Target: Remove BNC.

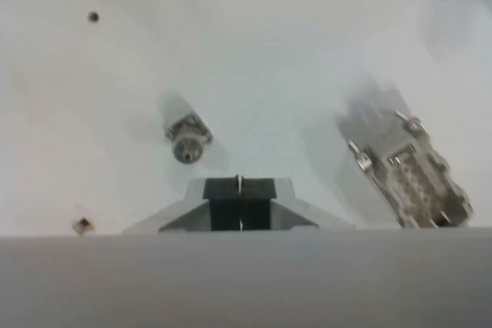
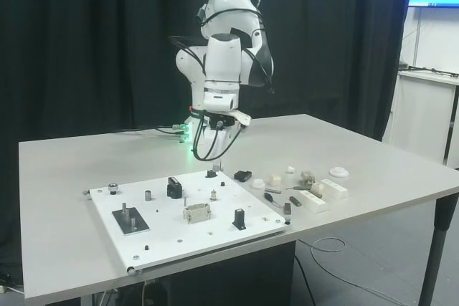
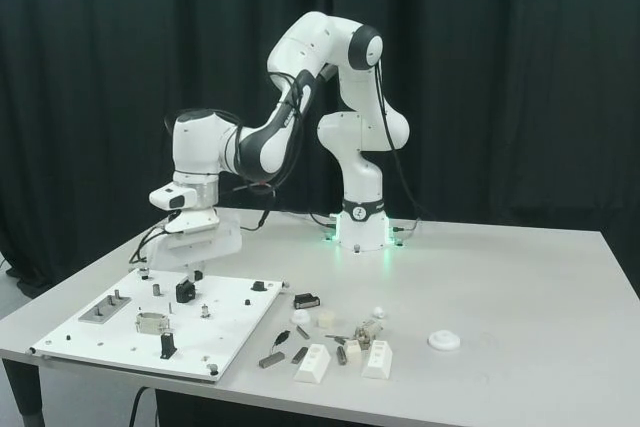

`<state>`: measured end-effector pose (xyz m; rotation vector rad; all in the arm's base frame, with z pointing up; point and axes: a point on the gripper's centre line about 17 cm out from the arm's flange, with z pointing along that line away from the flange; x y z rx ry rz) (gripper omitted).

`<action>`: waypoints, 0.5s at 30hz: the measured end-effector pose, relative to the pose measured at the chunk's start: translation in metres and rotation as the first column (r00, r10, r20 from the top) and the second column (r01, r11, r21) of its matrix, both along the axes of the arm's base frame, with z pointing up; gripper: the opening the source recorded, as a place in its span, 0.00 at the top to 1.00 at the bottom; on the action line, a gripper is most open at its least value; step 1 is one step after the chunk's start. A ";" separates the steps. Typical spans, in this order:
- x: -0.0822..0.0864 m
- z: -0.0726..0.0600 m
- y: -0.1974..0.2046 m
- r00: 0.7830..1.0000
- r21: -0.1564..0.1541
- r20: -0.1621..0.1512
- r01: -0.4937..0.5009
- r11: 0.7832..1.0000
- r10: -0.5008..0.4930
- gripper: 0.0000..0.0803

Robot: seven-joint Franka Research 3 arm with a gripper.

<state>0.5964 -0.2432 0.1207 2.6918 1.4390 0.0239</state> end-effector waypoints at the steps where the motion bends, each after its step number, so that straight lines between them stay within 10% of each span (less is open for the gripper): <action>1: 0.000 0.002 -0.001 1.000 -0.003 -0.001 0.000 1.000 0.000 1.00; 15: 0.002 0.014 -0.011 0.998 -0.006 0.006 0.069 0.998 -0.069 1.00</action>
